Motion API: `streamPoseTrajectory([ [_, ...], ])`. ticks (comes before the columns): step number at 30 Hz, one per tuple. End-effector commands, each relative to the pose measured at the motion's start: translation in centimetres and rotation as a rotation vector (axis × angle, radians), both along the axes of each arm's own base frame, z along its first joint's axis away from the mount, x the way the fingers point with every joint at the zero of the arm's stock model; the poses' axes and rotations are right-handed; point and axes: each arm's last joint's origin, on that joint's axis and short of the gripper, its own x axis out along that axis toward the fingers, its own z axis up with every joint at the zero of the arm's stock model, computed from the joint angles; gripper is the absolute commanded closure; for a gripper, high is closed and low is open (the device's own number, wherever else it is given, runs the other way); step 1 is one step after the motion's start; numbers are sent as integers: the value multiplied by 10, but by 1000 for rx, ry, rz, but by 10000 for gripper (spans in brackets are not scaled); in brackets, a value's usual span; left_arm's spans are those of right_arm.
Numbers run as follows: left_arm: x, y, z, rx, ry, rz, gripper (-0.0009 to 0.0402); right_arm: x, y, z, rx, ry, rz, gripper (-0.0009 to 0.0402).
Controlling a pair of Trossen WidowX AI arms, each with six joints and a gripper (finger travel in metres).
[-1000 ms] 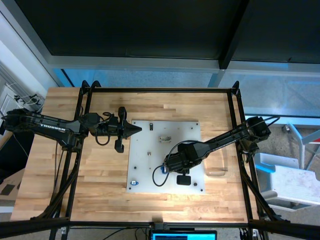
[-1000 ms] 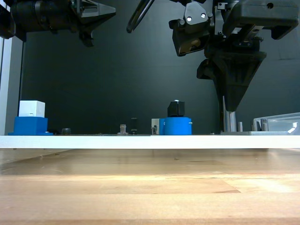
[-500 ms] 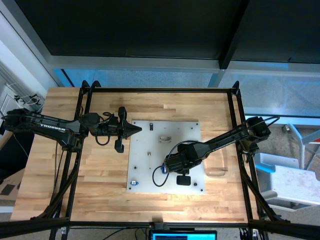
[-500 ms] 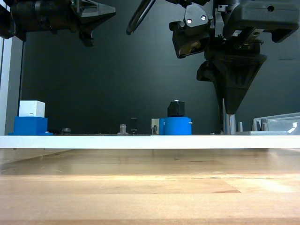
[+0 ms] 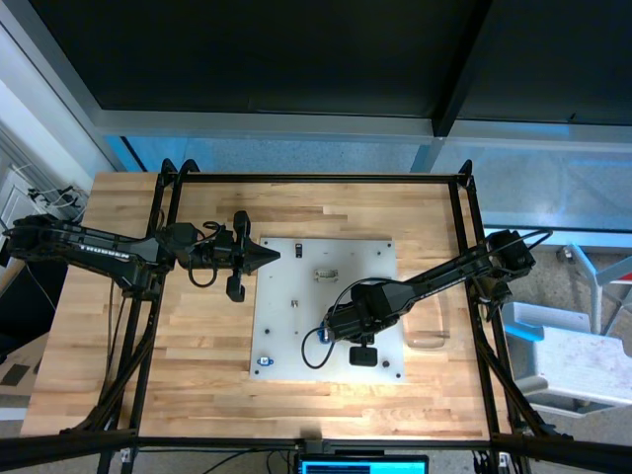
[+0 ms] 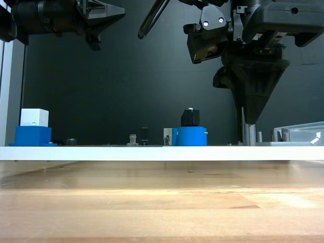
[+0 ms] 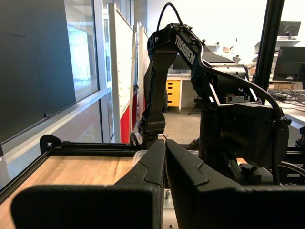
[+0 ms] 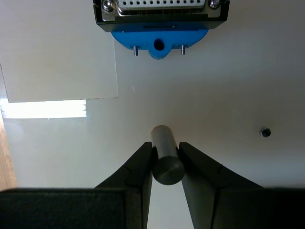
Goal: Pick the 16mm cylinder and place it in the taskboard
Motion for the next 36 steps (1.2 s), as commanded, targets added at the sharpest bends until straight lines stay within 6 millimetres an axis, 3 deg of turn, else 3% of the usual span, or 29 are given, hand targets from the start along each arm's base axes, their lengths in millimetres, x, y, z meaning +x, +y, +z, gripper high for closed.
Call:
streamPoseTrajectory([
  [1, 0, 0, 0, 0, -1, 0, 393, 0, 0, -1, 0, -4, -1, 334],
  [36, 0, 0, 0, 0, 0, 0, 393, -3, -1, -19, 6, -22, -1, 334],
])
